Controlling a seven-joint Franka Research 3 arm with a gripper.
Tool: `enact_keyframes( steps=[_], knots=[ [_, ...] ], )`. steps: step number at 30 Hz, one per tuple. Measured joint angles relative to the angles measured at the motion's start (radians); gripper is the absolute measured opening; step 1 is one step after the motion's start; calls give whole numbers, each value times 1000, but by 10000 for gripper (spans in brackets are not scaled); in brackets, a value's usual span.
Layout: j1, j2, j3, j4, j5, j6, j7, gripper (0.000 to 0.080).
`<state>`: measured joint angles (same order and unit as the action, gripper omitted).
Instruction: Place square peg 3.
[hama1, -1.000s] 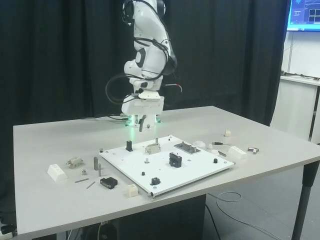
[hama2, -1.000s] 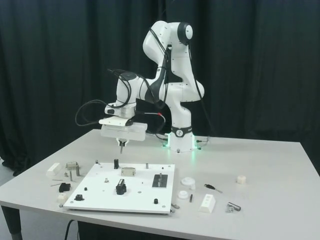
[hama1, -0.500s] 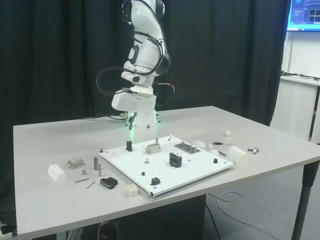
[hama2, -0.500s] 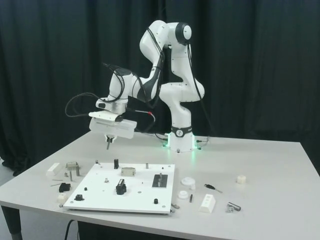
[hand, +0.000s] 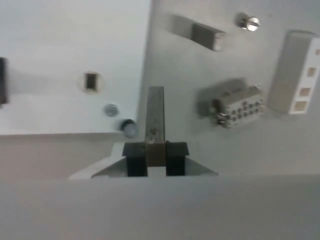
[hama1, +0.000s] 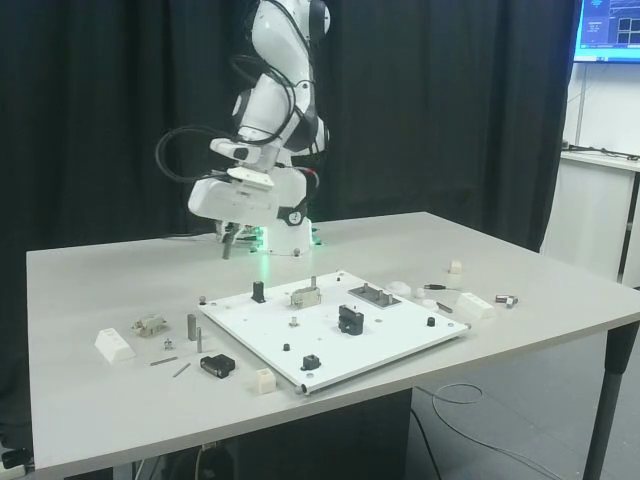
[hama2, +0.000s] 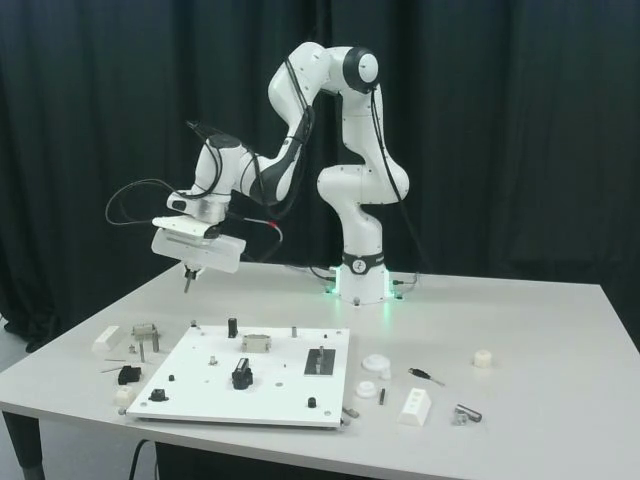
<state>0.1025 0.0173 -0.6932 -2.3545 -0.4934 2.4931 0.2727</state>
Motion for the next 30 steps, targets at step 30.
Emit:
enact_keyframes(
  steps=[30],
  knots=[
    [-102,252,-11,92,289,126,-278,75]
  ],
)
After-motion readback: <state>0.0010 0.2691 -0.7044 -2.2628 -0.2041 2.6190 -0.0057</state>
